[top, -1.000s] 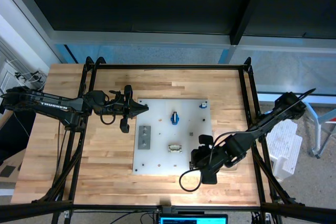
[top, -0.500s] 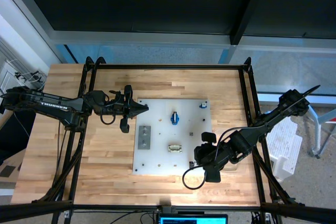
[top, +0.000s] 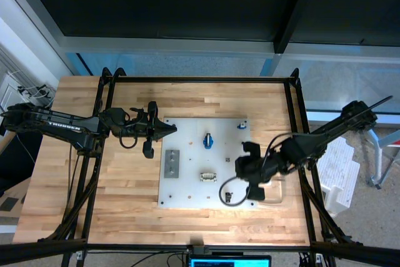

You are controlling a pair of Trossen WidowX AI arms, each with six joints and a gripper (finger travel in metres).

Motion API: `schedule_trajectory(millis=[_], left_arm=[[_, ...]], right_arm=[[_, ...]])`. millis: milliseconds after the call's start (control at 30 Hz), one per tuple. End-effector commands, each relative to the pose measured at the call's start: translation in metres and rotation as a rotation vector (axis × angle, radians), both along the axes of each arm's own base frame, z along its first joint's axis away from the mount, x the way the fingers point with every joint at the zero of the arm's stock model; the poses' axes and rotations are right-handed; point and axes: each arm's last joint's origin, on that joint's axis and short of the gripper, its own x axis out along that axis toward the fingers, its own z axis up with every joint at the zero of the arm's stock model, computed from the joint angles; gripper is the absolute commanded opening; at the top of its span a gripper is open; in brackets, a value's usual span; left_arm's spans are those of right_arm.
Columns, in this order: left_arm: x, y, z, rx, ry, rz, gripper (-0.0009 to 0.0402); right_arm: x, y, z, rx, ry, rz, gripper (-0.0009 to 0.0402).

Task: Pick the USB connector and install on taskboard

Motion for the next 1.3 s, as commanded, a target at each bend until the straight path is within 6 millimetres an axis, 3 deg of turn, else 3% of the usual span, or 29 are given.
schedule_trajectory(millis=[33, 333, 600, 1067, 1300], left_arm=[[0.0, 0.0, 0.0, 0.0, 0.0, 0.0, 0.0], [0.0, 0.0, 0.0, 0.0, 0.0, 0.0, 0.0], [0.0, 0.0, 0.0, 0.0, 0.0, 0.0, 0.0], [0.0, 0.0, 0.0, 0.0, 0.0, 0.0, 0.0], [0.0, 0.0, 0.0, 0.0, 0.0, 0.0, 0.0]], right_arm=[[-0.003, -0.019, 0.003, -0.023, -0.023, -0.012, -0.0002], [-0.004, -0.066, 0.019, -0.093, -0.18, -0.032, 0.0], [-0.008, -0.102, 0.013, -0.097, -0.385, -0.043, 0.0], [-0.002, -0.124, 0.002, -0.073, -0.824, -0.066, 0.0], [-0.004, -0.125, -0.01, -0.076, -0.928, -0.071, 0.0]])
